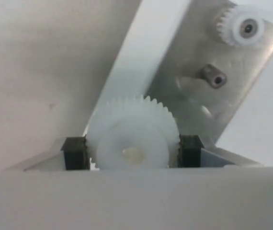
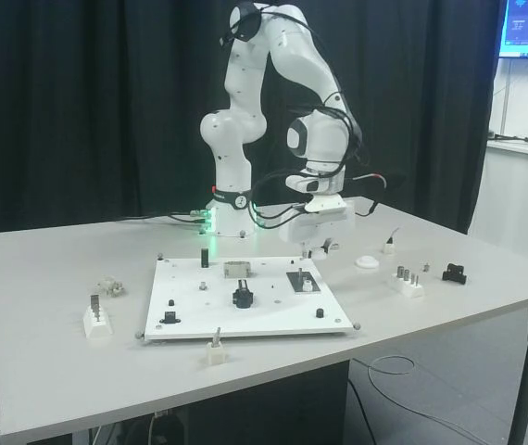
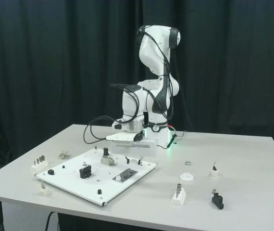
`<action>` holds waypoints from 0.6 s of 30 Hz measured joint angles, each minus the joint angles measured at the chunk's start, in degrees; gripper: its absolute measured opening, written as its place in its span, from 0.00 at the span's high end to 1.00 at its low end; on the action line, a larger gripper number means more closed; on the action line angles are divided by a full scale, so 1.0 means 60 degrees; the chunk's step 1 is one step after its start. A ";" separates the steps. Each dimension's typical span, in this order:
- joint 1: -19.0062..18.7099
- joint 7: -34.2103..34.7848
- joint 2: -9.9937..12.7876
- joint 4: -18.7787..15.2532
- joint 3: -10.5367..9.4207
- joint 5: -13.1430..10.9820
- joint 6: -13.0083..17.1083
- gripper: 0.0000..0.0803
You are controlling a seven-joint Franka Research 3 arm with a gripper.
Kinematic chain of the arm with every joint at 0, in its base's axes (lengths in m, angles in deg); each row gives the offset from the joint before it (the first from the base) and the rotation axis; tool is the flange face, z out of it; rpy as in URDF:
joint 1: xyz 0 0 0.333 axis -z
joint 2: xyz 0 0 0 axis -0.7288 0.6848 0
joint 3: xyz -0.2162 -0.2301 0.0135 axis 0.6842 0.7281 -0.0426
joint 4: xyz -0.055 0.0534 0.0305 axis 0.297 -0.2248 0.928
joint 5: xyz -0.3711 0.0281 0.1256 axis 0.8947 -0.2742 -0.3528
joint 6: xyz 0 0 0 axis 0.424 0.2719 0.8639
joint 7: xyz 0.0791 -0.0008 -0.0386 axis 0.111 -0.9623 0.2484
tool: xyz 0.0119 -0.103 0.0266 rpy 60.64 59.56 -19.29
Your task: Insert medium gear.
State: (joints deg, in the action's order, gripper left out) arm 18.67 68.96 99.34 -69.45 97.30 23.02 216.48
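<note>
Medium gear [image 1: 132, 138], white, toothed, in the air.
Clamped flat between black fingertips [image 1: 74, 153]; grey metal plate [image 1: 201, 103] with bare peg [image 1: 214, 76] beneath.
</note>
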 joint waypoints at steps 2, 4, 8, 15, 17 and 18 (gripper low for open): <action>0.0082 -0.0118 0.0001 0.0000 0.0000 -0.0066 0.0020 0.50; 0.0160 -0.0225 0.0002 0.0001 0.0000 -0.0108 0.0052 0.50; 0.0304 -0.0379 0.0010 0.0004 0.0000 -0.0172 0.0128 0.50; 0.0485 -0.0669 0.0115 0.0078 0.0000 -0.0393 0.0177 0.50; 0.0517 -0.0669 0.0165 0.0118 0.0000 -0.0444 0.0177 0.50; 0.0527 -0.0669 0.0193 0.0139 0.0000 -0.0467 0.0176 0.50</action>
State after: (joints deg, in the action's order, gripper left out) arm 21.83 64.94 100.50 -68.61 97.30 20.22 217.54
